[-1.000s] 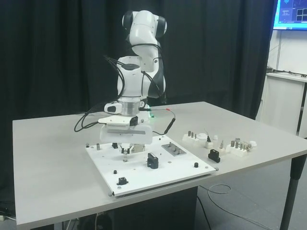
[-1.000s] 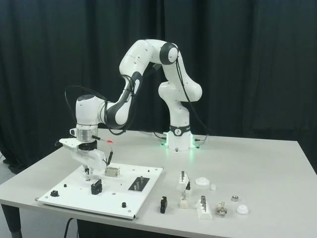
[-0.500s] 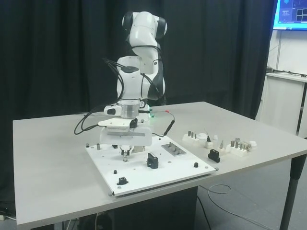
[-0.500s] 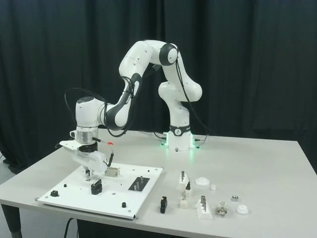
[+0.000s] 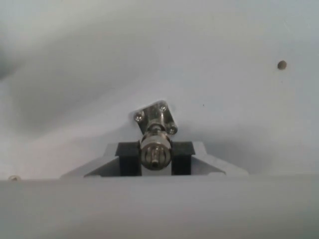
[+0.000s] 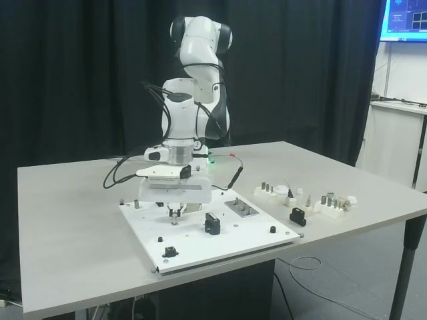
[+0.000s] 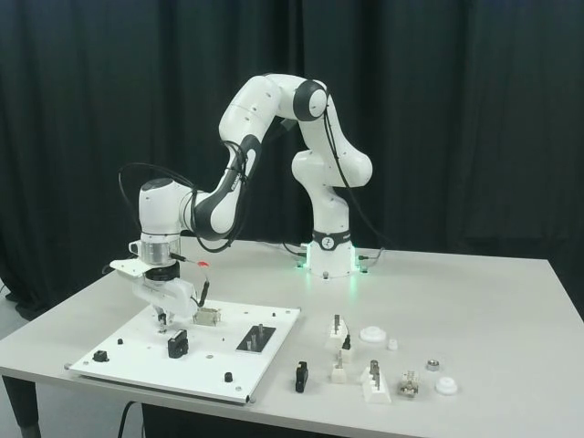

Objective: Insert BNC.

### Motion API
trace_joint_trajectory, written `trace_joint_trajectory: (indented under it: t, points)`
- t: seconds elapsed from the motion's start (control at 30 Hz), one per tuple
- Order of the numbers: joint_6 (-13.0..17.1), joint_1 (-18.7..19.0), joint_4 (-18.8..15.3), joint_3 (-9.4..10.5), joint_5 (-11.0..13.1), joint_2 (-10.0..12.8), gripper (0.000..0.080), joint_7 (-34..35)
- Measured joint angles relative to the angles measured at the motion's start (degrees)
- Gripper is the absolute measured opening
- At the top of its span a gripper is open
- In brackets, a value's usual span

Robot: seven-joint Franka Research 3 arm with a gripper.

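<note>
BNC plug (image 5: 155, 151) above socket (image 5: 155, 116) on board (image 6: 220, 237).

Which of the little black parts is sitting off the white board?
The black part on the grey table, beside the white board's corner. The others stand on the board.

The Franka arm (image 7: 274, 109) is built of rounded white shells, with black bands showing at the joints. Its round base (image 7: 330, 260) is bolted to the grey table (image 7: 493, 301), and a green light glows at the base's foot. Black cables (image 6: 123, 167) loop loosely from the forearm down to the wrist. Beneath a grey metal ring at the wrist sits a broad, flat white block (image 6: 175, 187), wider than the arm itself. From this block the small tool (image 6: 174, 213) hangs, its fingers black in the wrist view.
</note>
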Motion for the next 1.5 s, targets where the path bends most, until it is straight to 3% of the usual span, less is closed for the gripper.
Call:
trace_joint_trajectory:
  t: [0.8,1.5]
  points:
    - [0.59,0.00,0.03,-0.05,0.19,0.17,0.0126,-0.62]
    - [1.62,0.00,0.08,-0.10,1.73,0.71,0.0126,-2.09]
